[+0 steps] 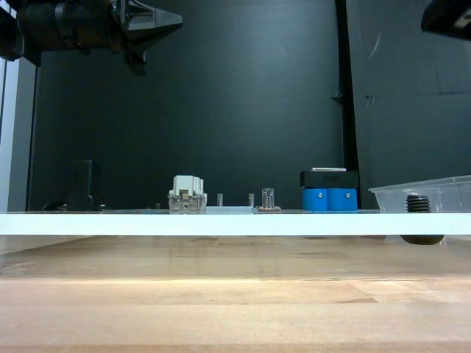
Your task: Remove the RJ45 connector from the taskboard and place in the container
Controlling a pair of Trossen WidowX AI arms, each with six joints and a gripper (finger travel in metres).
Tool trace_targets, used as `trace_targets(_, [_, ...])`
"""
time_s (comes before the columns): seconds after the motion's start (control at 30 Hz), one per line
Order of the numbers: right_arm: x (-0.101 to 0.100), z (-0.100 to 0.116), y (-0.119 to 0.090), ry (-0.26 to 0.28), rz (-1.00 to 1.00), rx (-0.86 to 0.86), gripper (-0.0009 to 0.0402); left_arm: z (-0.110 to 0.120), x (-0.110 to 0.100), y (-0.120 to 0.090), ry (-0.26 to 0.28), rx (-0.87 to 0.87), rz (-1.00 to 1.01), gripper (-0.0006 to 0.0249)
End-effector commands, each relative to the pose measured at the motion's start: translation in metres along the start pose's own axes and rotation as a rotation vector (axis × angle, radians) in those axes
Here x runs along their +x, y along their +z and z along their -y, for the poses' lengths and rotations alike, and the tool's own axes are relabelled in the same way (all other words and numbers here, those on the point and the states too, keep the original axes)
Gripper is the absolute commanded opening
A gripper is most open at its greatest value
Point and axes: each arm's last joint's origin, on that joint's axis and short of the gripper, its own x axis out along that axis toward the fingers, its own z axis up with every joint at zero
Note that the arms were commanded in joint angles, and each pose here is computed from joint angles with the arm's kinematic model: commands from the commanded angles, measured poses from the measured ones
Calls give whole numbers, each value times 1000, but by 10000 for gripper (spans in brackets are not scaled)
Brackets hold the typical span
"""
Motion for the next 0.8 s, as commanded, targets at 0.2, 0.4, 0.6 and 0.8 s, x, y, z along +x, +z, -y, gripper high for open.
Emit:
trace_targets(0.2, [-8, 2, 1, 5, 8, 4, 0, 0, 0, 0, 0, 0, 0, 0])
trace_targets(0.4, [-7, 3, 0, 1, 2, 3, 0, 0, 0, 0, 0, 0, 0, 0])
trace_targets(0.6, [-7, 10, -8, -31, -33, -5, 0, 0, 0, 0, 0, 0, 0, 0])
trace_targets(0.8, [-13, 21, -19, -41, -44, -8, 0, 0, 0, 0, 0, 0, 0, 0])
